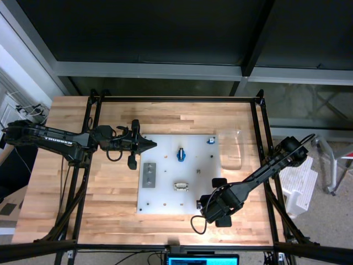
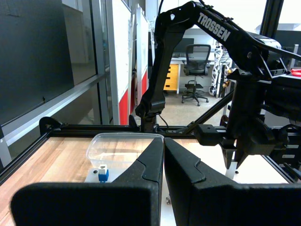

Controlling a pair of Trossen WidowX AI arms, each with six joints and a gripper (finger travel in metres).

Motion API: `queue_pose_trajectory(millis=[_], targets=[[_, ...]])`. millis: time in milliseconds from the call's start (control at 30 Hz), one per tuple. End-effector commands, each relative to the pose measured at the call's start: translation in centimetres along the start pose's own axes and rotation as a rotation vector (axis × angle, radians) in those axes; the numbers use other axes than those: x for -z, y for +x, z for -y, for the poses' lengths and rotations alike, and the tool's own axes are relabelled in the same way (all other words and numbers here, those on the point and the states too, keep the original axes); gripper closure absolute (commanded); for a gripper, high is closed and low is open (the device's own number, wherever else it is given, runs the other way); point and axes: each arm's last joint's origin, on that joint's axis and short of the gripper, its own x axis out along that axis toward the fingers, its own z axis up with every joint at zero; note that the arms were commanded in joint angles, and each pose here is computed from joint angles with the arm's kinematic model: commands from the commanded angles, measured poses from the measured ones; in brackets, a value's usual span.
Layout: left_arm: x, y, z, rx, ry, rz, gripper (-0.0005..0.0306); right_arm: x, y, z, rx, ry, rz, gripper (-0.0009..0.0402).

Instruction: Pick the 16mm bar and install on taskboard

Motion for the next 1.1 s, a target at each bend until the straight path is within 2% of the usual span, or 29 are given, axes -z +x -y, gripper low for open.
queue_pose_trajectory(millis=[33,1100], targets=[[0.00,0.01,0.00,0.000,0.000,0.000,0.0300,0.02,0.06,0.02,0.002,0.001,0.001,0.0389],[0.00,0.01,0.00,0.000,0.000,0.000,0.0300,-0.12,0.18,-0.08,-0.015,0.003,0.023,0.0389]])
